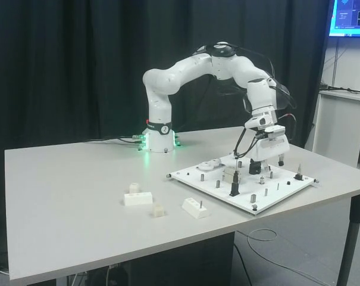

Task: Pick square peg 1.

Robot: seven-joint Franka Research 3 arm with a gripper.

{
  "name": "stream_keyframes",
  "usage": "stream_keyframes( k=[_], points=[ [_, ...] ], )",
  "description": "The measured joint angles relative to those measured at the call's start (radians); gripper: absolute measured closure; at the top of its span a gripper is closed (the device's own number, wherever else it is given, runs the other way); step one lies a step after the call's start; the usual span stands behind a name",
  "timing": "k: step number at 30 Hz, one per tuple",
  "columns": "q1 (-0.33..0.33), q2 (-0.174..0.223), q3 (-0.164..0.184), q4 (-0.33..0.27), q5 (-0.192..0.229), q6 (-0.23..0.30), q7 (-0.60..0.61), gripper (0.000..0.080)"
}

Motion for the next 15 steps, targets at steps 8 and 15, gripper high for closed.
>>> stream_keyframes(
  k=[8,15],
  points=[
    [0.003,0.000,-0.013,0.000,-0.004,0.000,0.000,0.0005],
    [0.003,0.000,-0.025,0.000,-0.008,0.000,0.001,0.0003]
  ],
)
